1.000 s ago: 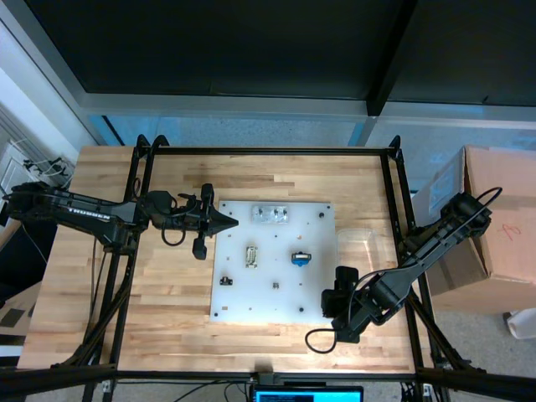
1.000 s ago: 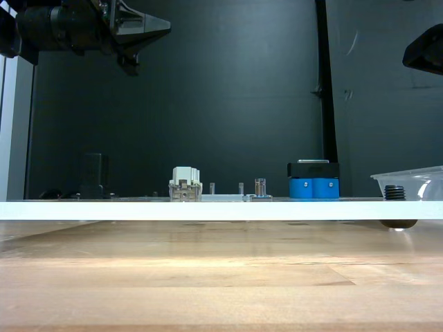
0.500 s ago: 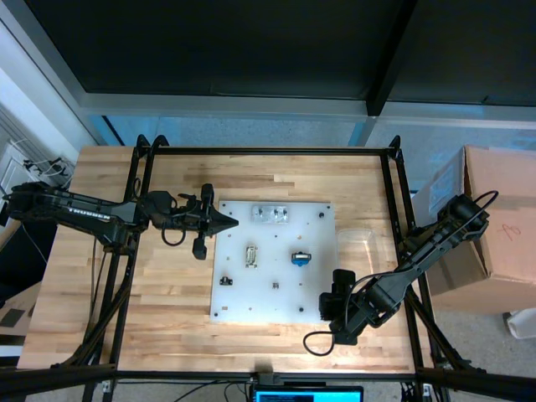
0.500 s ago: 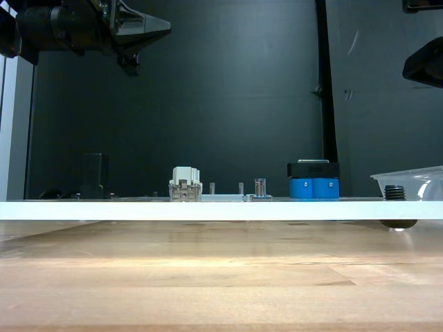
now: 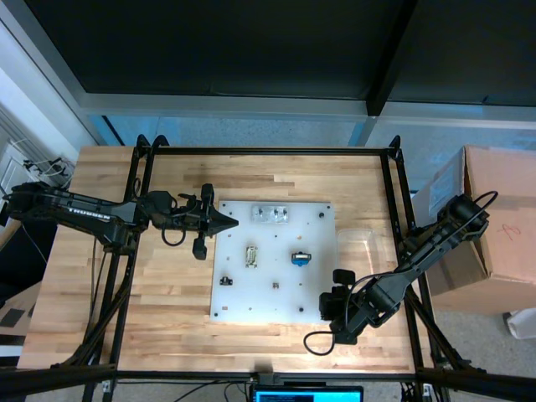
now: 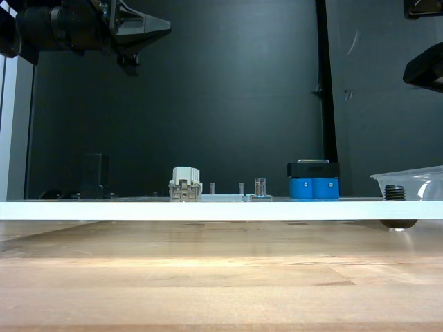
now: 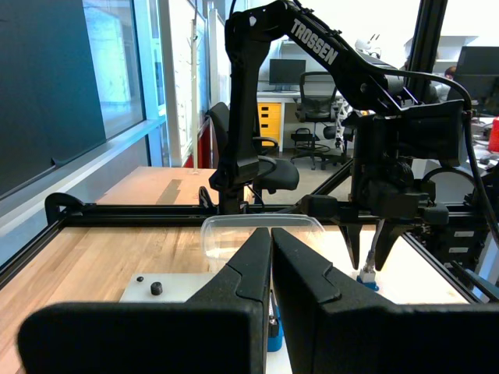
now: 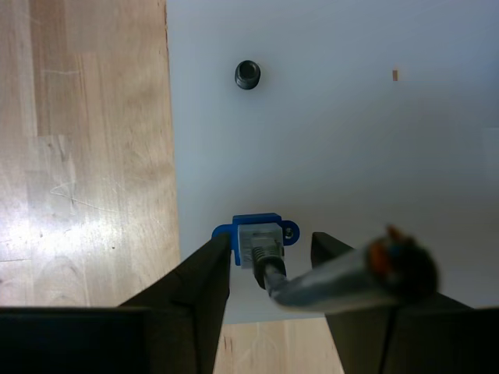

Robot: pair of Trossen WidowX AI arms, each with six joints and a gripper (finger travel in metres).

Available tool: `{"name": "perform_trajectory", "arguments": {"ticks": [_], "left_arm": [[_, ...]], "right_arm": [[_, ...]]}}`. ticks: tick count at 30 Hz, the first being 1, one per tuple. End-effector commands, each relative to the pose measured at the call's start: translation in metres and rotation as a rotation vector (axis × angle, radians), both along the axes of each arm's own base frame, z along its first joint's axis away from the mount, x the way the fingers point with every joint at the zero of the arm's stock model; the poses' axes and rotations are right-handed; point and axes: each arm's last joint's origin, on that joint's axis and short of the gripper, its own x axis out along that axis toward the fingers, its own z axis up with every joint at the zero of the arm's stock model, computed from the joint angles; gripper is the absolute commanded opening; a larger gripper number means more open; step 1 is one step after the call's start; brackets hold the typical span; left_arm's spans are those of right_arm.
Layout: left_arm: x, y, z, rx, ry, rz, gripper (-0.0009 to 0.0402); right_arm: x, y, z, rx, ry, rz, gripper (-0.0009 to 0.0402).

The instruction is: Remove the RJ45 connector from the taskboard and place in the container

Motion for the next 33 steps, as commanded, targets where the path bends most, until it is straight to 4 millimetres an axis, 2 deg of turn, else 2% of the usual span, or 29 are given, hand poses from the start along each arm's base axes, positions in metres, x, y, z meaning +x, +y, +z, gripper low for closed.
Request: {"name": "perform_trajectory", "arguments": {"ticks": [1,10,23,33], "left_arm": [[0.0,0.0,0.0,0.0,0.0,0.0,0.0],[0.0,0.0,0.0,0.0,0.0,0.0,0.0],[0.0,0.0,0.0,0.0,0.0,0.0,0.0],[0.0,0.0,0.0,0.0,0.0,0.0,0.0]], "right_arm": [[0.0,0.0,0.0,-0.007,-0.007,-0.002,0.0094],[0.0,0.0,0.0,-0.006,-0.006,-0.002,-0.0003],[0.001,0.001,0.004,-0.002,-0.012,-0.002,0.0],[0.003,0.001,0.022,-0.011,-0.022,0.01,0.0]]}}
